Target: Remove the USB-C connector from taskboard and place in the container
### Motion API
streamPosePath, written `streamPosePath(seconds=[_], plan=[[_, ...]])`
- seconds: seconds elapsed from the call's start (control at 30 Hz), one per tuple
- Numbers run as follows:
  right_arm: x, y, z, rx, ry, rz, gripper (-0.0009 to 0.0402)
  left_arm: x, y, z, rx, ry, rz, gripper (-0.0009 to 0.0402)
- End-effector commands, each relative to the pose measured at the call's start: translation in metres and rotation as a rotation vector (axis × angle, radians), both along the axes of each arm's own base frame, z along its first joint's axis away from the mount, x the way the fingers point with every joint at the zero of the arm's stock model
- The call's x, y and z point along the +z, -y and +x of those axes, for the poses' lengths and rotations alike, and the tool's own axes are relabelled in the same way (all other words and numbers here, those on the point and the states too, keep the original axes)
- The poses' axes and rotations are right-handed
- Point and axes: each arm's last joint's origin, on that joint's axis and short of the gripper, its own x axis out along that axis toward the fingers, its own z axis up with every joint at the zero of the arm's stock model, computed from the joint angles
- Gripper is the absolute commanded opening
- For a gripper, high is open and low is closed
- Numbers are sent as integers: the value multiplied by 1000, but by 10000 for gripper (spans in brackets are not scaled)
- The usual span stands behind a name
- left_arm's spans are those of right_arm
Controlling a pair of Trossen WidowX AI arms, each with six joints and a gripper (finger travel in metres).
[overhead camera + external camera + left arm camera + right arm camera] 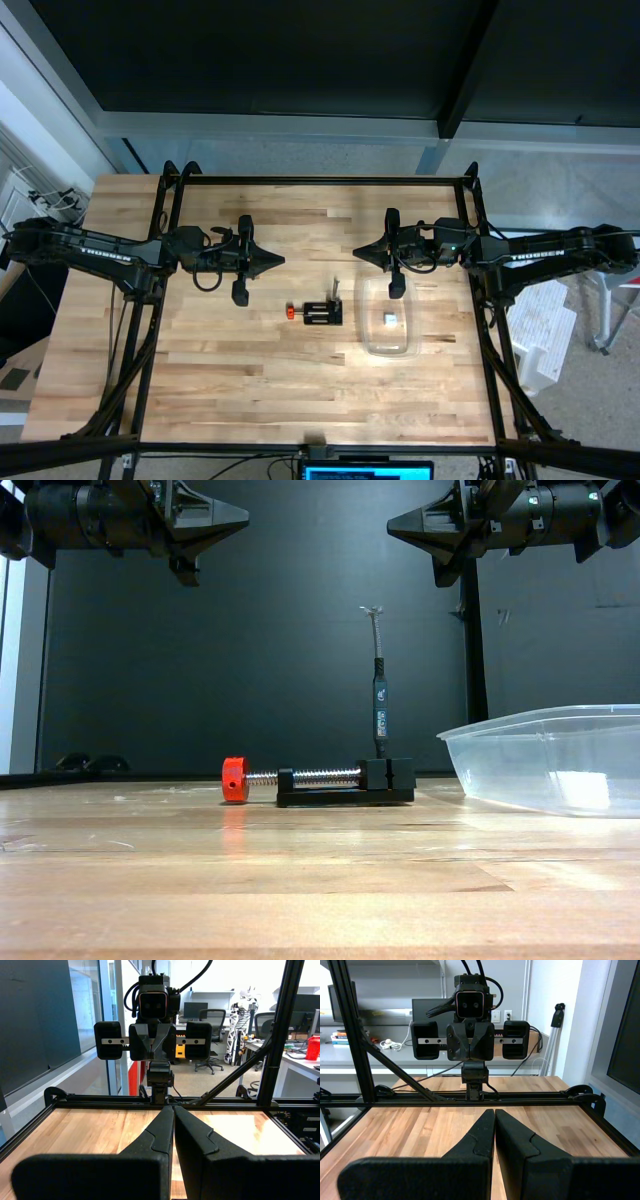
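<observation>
Taskboard (pixel 322 313) at middle of counter (pixel 200 350), USB-C connector (pixel 381 705) upright in it, foot buried in clamp, frayed top hard to read. Container (pixel 540 755) just beside, cropped at low view's edge. Left claw (pixel 280 261) pinched together, empty, hovering high; right claw (pixel 357 252) likewise, near container's far end.

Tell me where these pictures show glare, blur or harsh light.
High view: even light on the table; left pincer and right pincer hover shut, facing each other, dark against it. Low view: the taskboard is sharp, the near table soft, a bright patch glows in the container wall. Left wrist view: bright background, fingers dark.
</observation>
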Motion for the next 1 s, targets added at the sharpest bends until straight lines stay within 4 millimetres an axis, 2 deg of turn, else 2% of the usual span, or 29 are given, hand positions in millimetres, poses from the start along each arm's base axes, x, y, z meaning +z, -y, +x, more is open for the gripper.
streamPosePath(seconds=[0.03, 0.57, 0.77, 1.0], plan=[[0, 0, 0, 1, 0, 0, 0, 0, 0, 0, 0, 1, 0, 0], [4, 0, 1, 1, -5, 32, 0, 0, 0, 0, 0, 0, 0, 0], [14, -2, 3, 8, -218, 24, 0, 0, 0, 0, 0, 0, 0, 0], [23, -9, -3, 25, -448, 22, 0, 0, 0, 0, 1, 0, 0, 0]])
